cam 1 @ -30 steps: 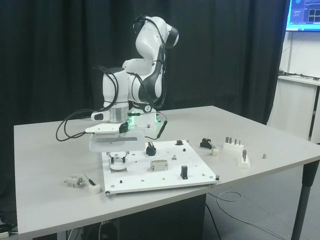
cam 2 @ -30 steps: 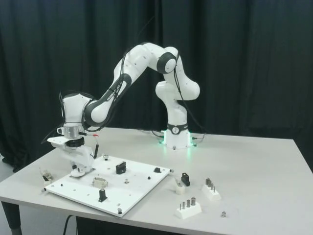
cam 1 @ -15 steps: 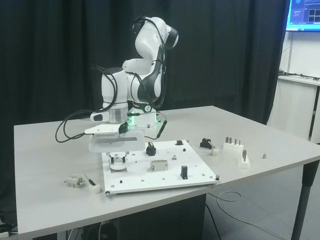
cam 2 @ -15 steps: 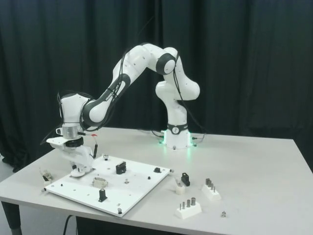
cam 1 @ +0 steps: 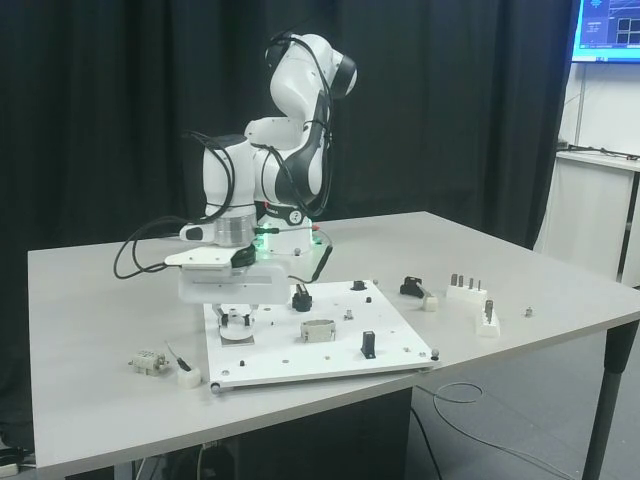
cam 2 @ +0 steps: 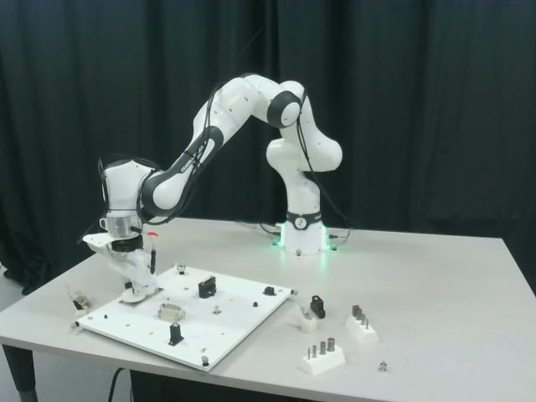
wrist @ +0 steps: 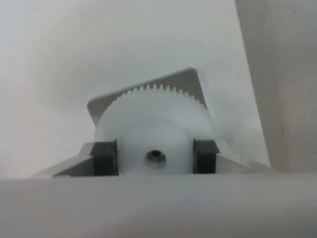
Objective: Insert large gear.
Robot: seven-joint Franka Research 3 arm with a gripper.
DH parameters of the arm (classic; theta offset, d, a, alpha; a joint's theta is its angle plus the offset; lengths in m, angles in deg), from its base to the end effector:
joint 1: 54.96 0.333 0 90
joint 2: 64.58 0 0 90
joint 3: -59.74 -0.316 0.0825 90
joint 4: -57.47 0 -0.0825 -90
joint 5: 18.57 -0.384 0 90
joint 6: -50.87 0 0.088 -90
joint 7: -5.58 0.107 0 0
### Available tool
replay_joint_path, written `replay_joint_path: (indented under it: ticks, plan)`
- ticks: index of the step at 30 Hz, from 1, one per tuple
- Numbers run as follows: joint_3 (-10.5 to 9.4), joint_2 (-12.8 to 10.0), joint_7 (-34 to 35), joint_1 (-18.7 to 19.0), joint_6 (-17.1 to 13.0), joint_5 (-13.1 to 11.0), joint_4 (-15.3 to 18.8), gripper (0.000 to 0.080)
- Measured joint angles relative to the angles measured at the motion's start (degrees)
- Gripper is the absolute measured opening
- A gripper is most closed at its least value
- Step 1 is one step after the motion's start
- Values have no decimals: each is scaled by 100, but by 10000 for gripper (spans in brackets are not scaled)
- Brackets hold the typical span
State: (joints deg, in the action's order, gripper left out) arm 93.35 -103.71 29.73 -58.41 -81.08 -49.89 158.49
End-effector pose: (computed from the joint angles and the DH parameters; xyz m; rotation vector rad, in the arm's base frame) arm 0.5523 -0.3605 0.2278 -2.4332 1.9190 -0.0244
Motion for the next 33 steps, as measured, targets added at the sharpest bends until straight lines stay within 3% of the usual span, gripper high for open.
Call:
replay_joint_path:
  ticks: [10,25,33]
  plan:
    - [2,0,65,29,-30,135,5,326]
    - [0,4,-1229,101,-129,425,36,326]
    - [-1,5,-2349,108,-135,459,39,326]
